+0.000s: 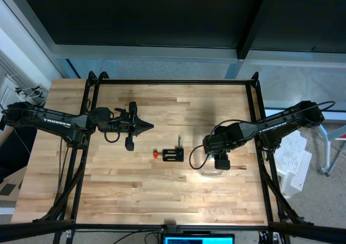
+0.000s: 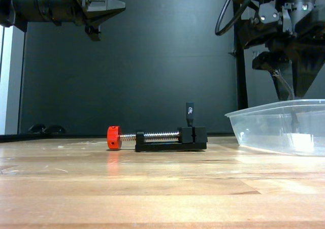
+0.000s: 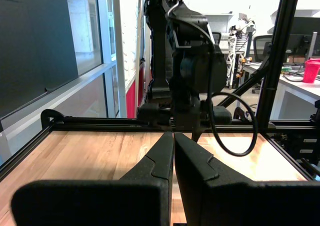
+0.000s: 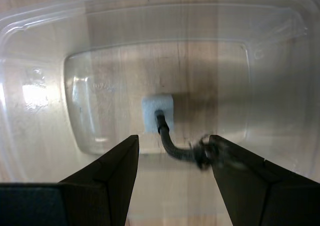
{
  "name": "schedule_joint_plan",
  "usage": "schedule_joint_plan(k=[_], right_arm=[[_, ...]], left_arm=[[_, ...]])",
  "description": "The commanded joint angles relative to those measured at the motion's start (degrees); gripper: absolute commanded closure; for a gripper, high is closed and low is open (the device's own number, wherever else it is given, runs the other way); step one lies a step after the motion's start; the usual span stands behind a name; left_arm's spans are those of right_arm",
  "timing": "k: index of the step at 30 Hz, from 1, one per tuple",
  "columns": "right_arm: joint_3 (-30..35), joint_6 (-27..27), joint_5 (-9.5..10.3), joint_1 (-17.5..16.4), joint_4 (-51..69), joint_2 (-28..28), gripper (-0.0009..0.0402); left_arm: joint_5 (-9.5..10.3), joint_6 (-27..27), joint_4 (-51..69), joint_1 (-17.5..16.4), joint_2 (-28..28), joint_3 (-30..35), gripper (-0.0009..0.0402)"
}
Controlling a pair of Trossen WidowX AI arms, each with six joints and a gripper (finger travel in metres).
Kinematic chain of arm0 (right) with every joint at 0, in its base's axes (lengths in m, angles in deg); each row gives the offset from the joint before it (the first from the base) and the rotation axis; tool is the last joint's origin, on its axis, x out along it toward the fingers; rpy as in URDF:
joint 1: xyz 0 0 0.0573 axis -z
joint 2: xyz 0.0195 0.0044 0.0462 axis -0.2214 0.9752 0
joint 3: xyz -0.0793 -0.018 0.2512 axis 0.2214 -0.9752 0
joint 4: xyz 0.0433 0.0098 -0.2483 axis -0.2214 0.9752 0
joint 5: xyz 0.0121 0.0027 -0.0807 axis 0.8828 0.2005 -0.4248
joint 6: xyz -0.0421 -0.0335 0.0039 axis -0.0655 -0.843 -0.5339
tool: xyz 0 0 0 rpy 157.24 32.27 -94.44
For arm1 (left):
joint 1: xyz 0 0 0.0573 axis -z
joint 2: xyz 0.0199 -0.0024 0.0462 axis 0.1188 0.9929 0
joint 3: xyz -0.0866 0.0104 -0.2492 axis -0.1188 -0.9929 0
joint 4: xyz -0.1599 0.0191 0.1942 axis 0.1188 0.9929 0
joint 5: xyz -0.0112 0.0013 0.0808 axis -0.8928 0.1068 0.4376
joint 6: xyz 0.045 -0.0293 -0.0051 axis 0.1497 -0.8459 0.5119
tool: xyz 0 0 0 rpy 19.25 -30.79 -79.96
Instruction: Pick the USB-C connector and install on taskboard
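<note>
usb-c connector (image 4: 158, 113) in tray (image 4: 40, 15) beneath spread right gripper (image 4: 172, 139) (left gripper (image 3: 173, 136) high, closed).

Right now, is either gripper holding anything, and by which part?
Nothing held. The right gripper is open above the tray; the connector lies on the tray floor below it. The left gripper hangs shut and empty over the table.

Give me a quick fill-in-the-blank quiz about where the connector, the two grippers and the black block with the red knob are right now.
1. The USB-C connector lies inside the clear plastic ____.
2. The right gripper hangs above it with jaws ____.
3. The left gripper, high above the table, has its jaws ____.
4. The red-orange knob on the taskboard points toward the ____ arm.
Missing words: tray; open; shut; left.
</note>
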Motion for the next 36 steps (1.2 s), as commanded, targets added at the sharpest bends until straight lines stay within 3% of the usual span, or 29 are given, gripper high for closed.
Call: schedule_joint_plan(k=[1,21,36], right_arm=[[-0.85,-0.2,0.02,-0.11,-1.14,0.68,0.0201],[-4.81,-0.44,-0.52,-0.13,-6.64,2.47,0.0203],[-5.2,-0.61,-0.5,-0.07,-7.17,2.47,0.0279]], left_arm=[[-0.02,0.0,-0.02,0.0,0.02,0.0,0.0393],[-0.02,0.0,-0.02,0.0,0.02,0.0,0.0393],[-0.02,0.0,0.0,0.0,0.02,0.0,0.0393]])
